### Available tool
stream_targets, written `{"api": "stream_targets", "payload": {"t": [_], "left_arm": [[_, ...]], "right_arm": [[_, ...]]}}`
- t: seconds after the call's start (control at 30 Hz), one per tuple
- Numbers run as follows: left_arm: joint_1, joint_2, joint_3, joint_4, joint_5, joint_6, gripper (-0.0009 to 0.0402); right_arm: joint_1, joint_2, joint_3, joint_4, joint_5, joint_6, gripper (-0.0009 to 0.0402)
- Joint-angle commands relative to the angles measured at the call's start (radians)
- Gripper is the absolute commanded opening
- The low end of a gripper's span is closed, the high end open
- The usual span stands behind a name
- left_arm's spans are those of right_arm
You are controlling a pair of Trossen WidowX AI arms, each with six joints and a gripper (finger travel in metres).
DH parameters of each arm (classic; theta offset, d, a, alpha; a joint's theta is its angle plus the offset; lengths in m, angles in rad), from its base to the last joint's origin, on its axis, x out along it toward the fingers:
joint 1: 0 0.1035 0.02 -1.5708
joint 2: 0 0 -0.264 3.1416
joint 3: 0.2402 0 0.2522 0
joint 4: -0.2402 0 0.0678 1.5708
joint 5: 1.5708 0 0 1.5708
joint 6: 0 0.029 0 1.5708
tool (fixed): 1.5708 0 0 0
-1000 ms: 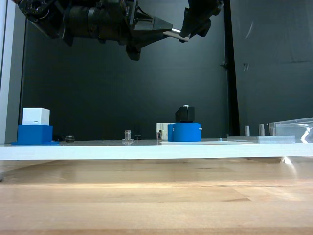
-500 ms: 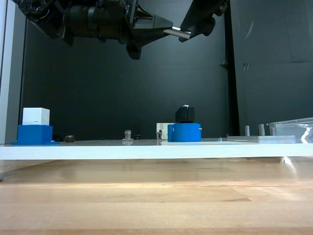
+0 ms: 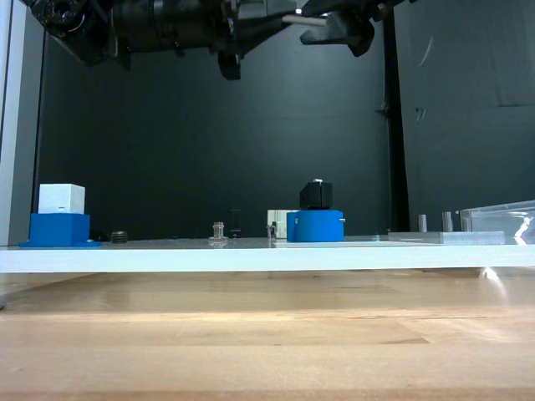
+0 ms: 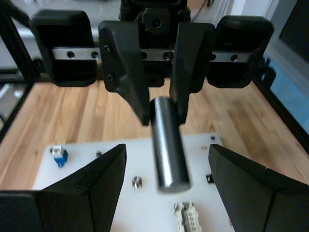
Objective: Pick the 16mm cylinder and install on the taskboard
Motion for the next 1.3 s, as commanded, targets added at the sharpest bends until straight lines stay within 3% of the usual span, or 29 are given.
{"api": "stream_targets", "payload": {"t": [0.03,0.1,0.57,0.67,1.3], "left_arm": [[0.002,0.000,0.000,0.036,-0.016,0.000,0.0000],[0.002,0.000,0.000,0.053,-0.016,0.001,0.0000],[0.002,0.000,0.000,0.153,-0.015,-0.003,0.0000],[0.002,0.000,0.000,0.153,-0.015,-0.003,0.0000],[0.003,0.000,0.000,0.172,-0.015,-0.002,0.0000]], "right_arm": [[0.000,-0.035,-0.047,0.087,0.005,-0.004,0.0236],[0.000,-0.055,-0.070,0.128,0.024,-0.011,0.0232],[0.000,-0.085,-0.128,0.373,0.012,-0.058,0.0191],[-0.001,-0.085,-0.128,0.390,-0.005,-0.063,0.0183],[-0.003,-0.083,-0.128,0.378,-0.002,-0.064,0.0119]]}}
